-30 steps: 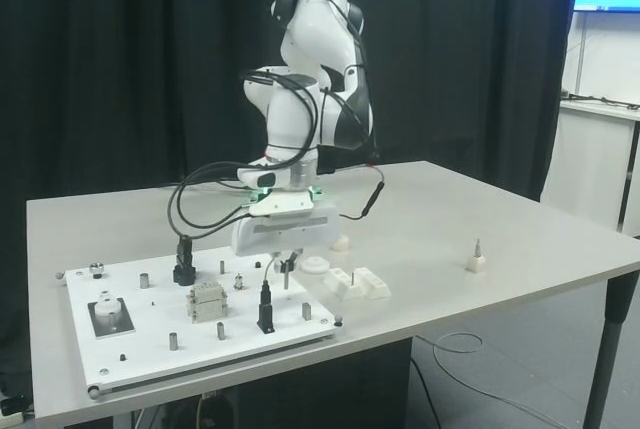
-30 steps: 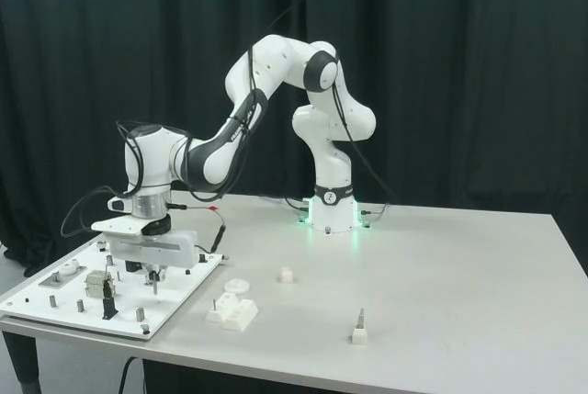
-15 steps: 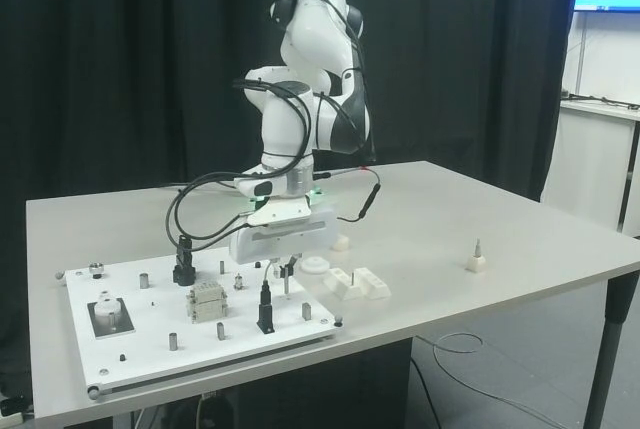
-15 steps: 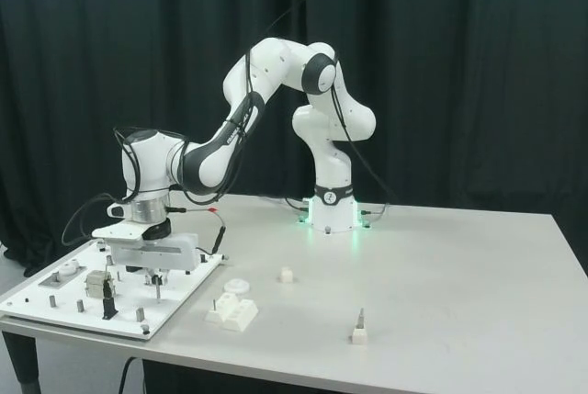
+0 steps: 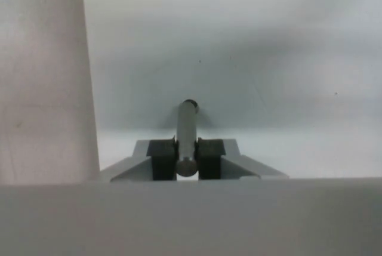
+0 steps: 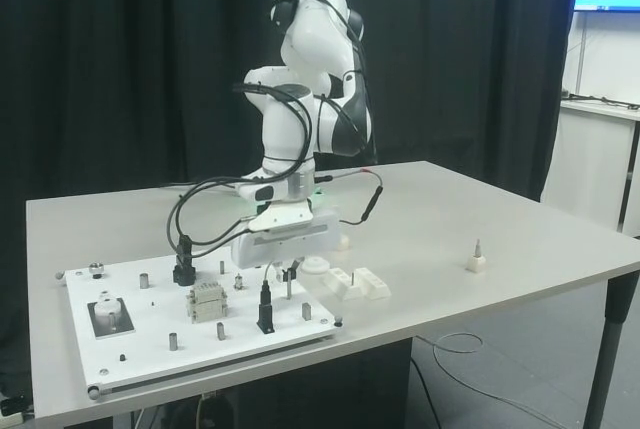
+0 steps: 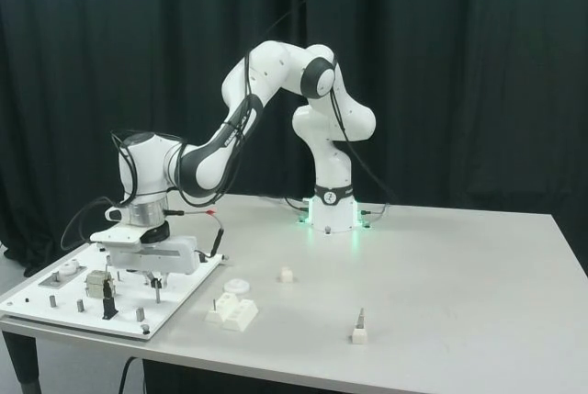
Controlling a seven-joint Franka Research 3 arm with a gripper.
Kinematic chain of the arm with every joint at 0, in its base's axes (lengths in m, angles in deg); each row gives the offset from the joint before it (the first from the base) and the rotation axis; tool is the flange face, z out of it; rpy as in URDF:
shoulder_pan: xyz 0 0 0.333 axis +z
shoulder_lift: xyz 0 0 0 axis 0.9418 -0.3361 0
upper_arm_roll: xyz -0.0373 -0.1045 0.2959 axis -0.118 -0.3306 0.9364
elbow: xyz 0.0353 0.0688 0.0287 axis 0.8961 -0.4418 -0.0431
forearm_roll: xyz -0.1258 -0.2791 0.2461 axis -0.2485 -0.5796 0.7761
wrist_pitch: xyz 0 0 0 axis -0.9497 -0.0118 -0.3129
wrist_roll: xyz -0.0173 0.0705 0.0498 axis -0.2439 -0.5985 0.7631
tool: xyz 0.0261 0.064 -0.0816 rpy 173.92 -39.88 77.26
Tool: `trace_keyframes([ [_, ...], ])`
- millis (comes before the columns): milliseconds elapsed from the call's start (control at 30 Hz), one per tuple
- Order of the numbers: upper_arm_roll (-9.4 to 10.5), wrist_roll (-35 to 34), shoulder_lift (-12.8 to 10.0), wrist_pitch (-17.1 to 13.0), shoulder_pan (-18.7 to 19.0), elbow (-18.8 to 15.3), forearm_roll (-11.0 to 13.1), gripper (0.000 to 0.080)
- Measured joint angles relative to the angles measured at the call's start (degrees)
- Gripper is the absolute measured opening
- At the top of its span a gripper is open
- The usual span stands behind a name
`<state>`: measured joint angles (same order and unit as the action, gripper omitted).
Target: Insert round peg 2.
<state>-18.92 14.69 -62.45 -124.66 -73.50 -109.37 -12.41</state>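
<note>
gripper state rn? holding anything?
Gripper: shut on the round peg, which is clamped between the two black finger pads and held over the white board.

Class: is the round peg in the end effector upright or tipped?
Upright: the round peg stands vertical between the end effector fingers above the white board.

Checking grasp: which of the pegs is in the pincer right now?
The grey peg clamped upright between the pincer's black pads over the white board; the other pegs stand free in the board.
</note>
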Motion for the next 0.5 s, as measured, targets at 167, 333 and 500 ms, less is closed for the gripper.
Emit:
trace_keyframes([
  [167,-0.01,-0.44,-0.6,0.46,-0.17,0.72,0.11,0.0073],
  [333,-0.03,-0.7,-0.93,0.82,-0.34,1.17,0.11,0.0073],
  [500,-0.03,-0.72,-1.01,1.43,-0.4,1.4,0.11,0.0073],
])
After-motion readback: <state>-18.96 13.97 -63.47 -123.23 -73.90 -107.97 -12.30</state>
